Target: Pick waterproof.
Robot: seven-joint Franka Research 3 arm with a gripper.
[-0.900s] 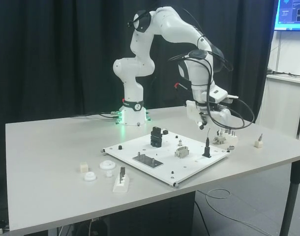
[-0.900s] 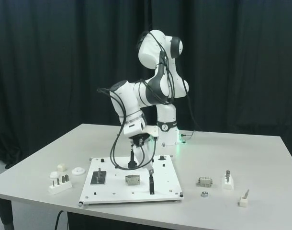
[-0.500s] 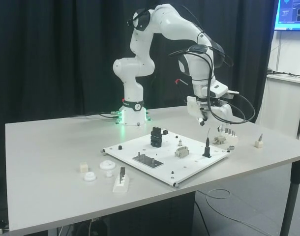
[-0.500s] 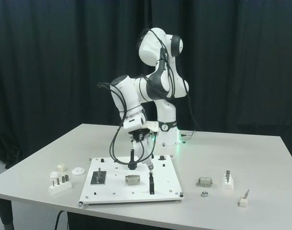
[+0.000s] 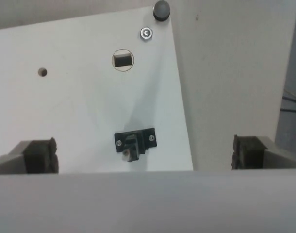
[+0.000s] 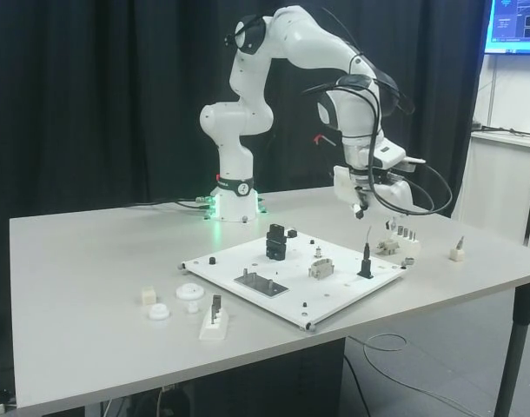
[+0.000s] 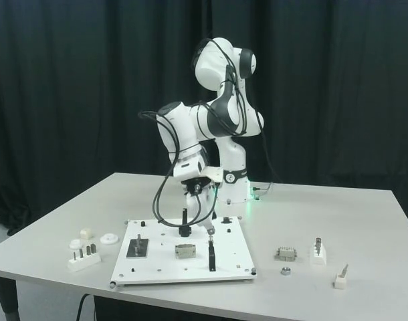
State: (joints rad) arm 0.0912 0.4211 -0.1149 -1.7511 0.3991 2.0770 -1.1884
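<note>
Gripper (image 5: 143, 153) is open wide and holds nothing; I see one finger on each side in the wrist view with a big gap between them. I think the small black part (image 5: 135, 141) on the white board (image 5: 80, 111) is the waterproof plug I have to pick. It sits close to the board's edge, just beside the bare grey tabletop (image 5: 225, 73), and almost under the middle of the gap. In the room views the gripper hangs well above the board, so my job now is to go down. I want to go straight down and slowly, with the part in the middle of the two fingers. I should stop before the fingers hit the board. Then I close gently on the black body, not on the tiny screws, and make sure it does not tip
</note>
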